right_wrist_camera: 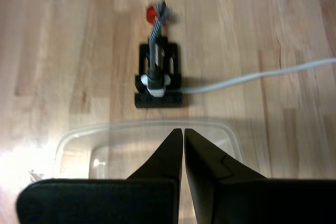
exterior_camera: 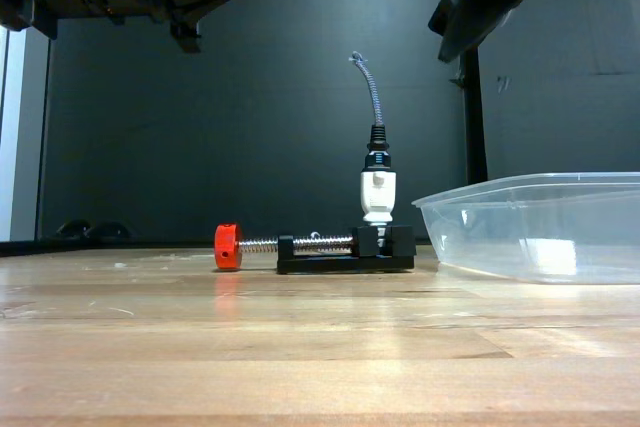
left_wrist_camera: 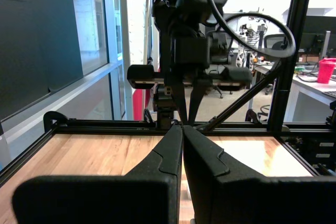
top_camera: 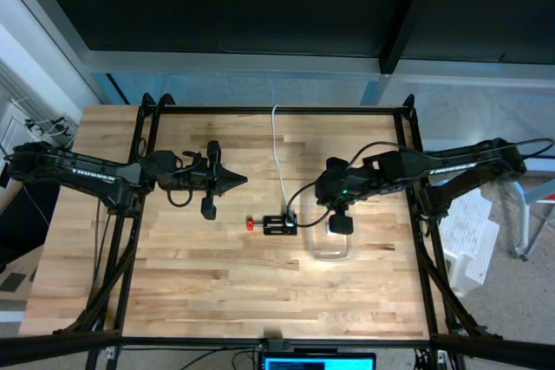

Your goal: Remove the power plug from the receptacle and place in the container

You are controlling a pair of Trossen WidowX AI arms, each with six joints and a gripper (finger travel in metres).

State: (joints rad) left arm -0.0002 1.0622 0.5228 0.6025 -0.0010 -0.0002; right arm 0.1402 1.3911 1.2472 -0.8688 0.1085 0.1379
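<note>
The receptacle (exterior_camera: 345,247) is a small black block with a red knob (exterior_camera: 228,246) and an upright white socket. It lies on the table left of the container (exterior_camera: 540,232). The power plug (exterior_camera: 377,143) stands seated in the socket, its thin cord curling upward. My right gripper (exterior_camera: 450,42) hangs shut and empty high above the container's left end (top_camera: 332,256), to the right of the plug. In the right wrist view its shut tips (right_wrist_camera: 183,130) sit over the tub's rim (right_wrist_camera: 79,136), with the receptacle (right_wrist_camera: 157,95) and plug (right_wrist_camera: 154,74) beyond. My left gripper (top_camera: 241,181) is shut, held high to the left.
A long white cable (top_camera: 277,153) runs from the receptacle (top_camera: 279,225) to the table's far edge. A black frame (top_camera: 277,111) borders the wooden table. The left wrist view shows my left gripper (left_wrist_camera: 182,127) shut, with the right arm beyond it.
</note>
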